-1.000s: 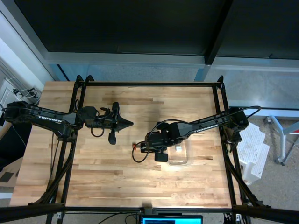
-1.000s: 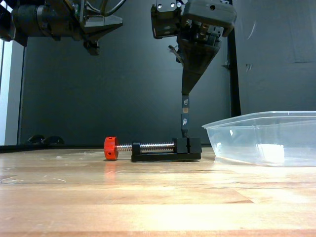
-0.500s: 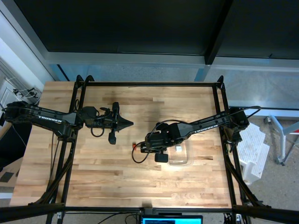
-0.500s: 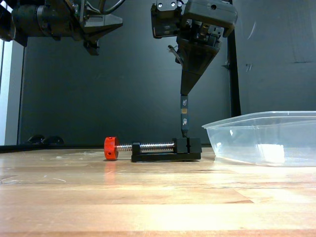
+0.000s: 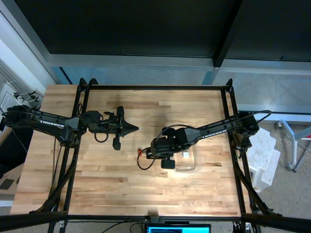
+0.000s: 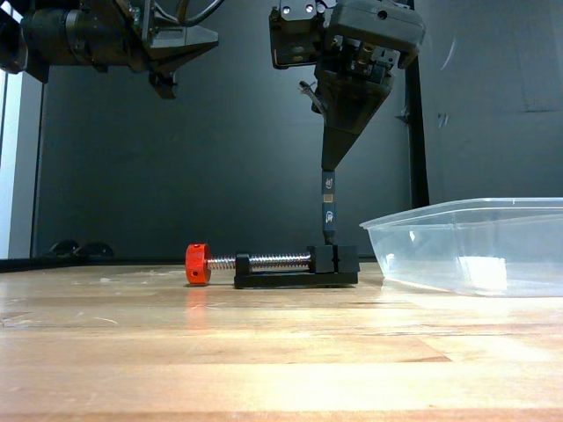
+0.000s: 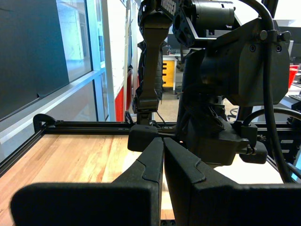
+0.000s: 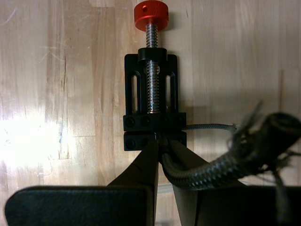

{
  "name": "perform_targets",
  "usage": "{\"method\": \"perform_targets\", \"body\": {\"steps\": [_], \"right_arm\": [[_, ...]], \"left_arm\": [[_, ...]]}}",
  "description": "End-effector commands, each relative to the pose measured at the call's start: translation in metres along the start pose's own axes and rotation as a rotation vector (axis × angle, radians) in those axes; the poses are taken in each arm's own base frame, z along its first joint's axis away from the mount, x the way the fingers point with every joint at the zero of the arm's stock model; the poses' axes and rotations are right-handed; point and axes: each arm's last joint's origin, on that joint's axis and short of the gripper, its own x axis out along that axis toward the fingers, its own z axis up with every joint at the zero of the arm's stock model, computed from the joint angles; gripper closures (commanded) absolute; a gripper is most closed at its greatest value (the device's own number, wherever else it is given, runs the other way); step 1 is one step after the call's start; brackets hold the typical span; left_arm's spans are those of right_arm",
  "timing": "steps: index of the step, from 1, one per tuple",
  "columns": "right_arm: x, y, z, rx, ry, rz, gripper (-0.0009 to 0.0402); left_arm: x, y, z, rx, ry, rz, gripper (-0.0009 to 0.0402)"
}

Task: Pick the USB-C connector and install on taskboard

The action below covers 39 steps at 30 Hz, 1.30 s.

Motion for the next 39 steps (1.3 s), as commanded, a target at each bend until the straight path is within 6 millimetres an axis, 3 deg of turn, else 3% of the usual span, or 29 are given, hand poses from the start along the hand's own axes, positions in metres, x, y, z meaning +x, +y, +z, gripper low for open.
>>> {"method": "perform_targets", "body": {"steps": [1, 39], "right_arm": [[-0.0004, -0.0002, 0.0, -0.003, -0.001, 0.0, 0.0393], [-0.0004, -0.0006, -0.0004, -0.021, 0.002, -0.009, 0.0393]], "left_arm": [[0.0001, 0.0001, -0.0001, 0.0, 0.0, 0.0, 0.0393], [0.0001, 0.0, -0.0001, 0.0, 0.0, 0.0, 0.0393]]}}
